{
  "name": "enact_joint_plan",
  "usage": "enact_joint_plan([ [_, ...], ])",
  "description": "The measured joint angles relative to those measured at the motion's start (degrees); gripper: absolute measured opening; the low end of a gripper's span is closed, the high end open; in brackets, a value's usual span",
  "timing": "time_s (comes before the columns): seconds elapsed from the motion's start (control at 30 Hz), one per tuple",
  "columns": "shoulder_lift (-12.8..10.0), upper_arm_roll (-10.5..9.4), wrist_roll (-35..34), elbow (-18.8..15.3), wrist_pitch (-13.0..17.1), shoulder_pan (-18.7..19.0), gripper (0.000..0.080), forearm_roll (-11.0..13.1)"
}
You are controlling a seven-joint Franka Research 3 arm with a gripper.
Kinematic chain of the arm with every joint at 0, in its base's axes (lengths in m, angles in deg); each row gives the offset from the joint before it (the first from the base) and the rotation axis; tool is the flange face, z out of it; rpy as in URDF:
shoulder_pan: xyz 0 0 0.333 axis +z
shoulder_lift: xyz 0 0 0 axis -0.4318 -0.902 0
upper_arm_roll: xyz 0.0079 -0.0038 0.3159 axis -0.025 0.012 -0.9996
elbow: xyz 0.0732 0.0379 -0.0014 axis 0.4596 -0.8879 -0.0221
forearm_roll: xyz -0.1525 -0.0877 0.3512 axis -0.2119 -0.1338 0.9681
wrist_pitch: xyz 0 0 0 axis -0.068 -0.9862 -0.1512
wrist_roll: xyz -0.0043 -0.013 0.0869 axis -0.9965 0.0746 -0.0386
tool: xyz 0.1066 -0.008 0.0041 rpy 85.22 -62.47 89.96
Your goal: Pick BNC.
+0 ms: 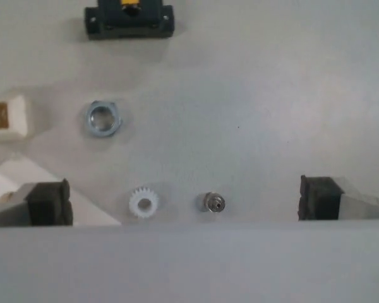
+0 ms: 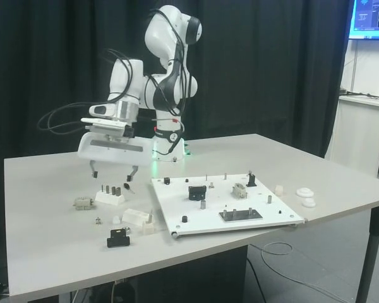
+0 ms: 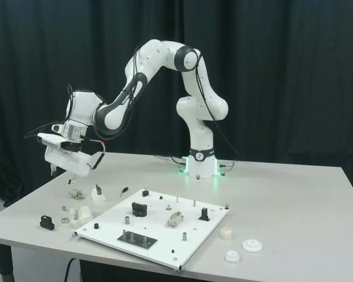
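Two fingers of the end effector (image 1: 183,201) spread wide, empty, above bench (image 1: 271,95), nut (image 1: 103,118), white gear (image 1: 143,202), small connector (image 1: 212,202).

We note a shiny metal nut (image 1: 103,118) and a small bright metal connector (image 1: 212,202) on the matt grey table (image 1: 271,95). Beside them we record a white plastic gear (image 1: 143,203) and a black plastic block (image 1: 129,22), dull in finish.
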Motion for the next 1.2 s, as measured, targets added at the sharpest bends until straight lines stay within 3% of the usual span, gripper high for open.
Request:
enact_joint_plan([
  [0.3,-3.1,0.01,-9.7,3.8,-3.0,-1.2,0.08,2.0],
  [0.63,-6.3,0.03,-16.5,8.2,-8.5,-2.9,0.08,2.9],
  [1.2,-14.4,0.04,-17.8,17.4,-17.3,-6.1,0.08,3.9],
])
